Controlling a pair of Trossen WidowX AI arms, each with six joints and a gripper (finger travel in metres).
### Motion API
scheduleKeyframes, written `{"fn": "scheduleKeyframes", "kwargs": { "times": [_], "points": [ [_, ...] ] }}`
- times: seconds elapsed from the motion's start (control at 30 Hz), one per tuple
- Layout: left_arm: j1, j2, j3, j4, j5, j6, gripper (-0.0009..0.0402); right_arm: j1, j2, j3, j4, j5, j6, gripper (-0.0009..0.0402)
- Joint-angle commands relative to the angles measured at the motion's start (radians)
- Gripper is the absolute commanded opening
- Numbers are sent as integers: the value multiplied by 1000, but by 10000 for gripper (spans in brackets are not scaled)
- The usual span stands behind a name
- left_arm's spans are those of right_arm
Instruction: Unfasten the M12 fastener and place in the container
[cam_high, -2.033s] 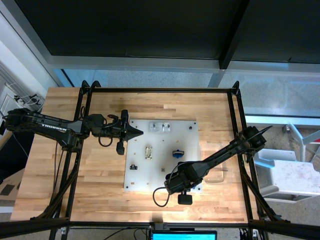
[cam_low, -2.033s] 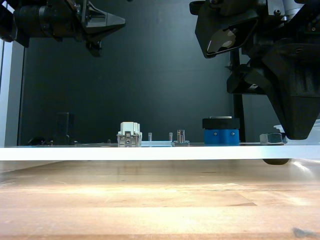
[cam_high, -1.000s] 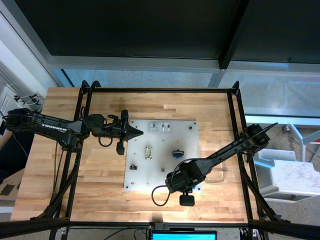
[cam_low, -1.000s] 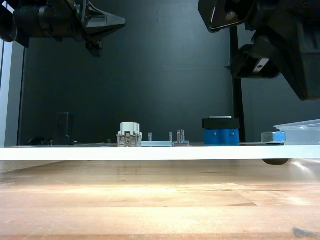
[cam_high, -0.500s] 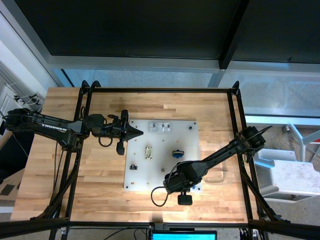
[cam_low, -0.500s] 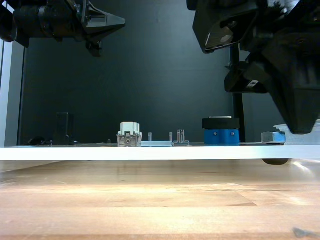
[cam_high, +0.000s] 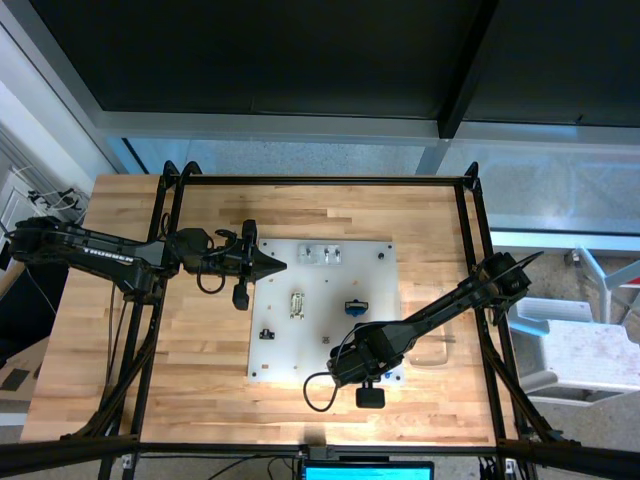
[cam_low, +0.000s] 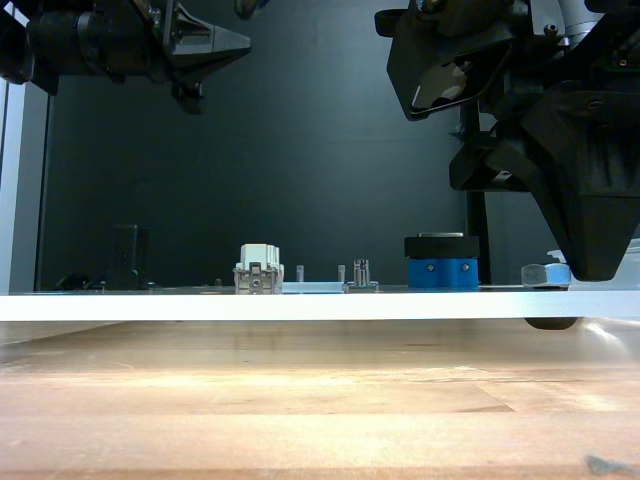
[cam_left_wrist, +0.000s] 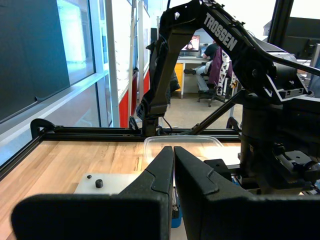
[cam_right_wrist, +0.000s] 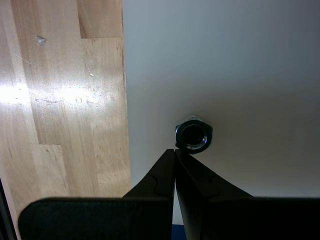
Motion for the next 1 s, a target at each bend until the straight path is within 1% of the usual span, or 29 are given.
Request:
{"fn": "scheduleKeyframes", "kwargs": {
  "times": [0.03, 0.1, 0.13, 0.17, 0.23, 0.33, 0.37, 0.4, 0.5, 0.6, 0.67, 0.7, 0.77, 1.0],
  "points": [
    [0, 0, 0, 0, 0, 0, 0, 0, -4, 0, -32, 95, 4, 0],
    [0, 0, 0, 0, 0, 0, 0, 0, -13, 0, -68, 185, 32, 0],
    [0, 0, 0, 0, 0, 0, 0, 0, -18, 1, -79, 214, 47, 0],
    [0, 0, 0, 0, 0, 0, 0, 0, -22, 2, -87, 229, 57, 0],
    [0, 0, 0, 0, 0, 0, 0, 0, -29, 5, -98, 233, 65, 0],
    [0, 0, 0, 0, 0, 0, 0, 0, -38, 5, -101, 224, 67, 0],
    [0, 0, 0, 0, 0, 0, 0, 1, -40, 5, -101, 215, 66, 0],
    [0, 0, 0, 0, 0, 0, 0, 0, -43, 5, -99, 192, 66, 0],
    [0, 0, 0, 0, 0, 0, 0, 1, -52, 10, -91, 108, 66, 0],
    [0, 0, 0, 1, 0, 0, 0, 2, -56, 29, -86, 6, 62, 0],
    [0, 0, 0, 0, 0, 0, 0, 2, -56, 40, -82, -41, 61, 0],
    [0, 0, 0, 0, 0, 0, 0, 3, -56, 44, -75, -60, 60, 0],
    [0, 0, 0, 0, 0, 0, 0, 3, -55, 44, -47, -86, 53, 0],
    [0, 0, 0, 0, 0, 0, 0, 3, -14, 32, -8, -82, 26, 0]
  ]
}}
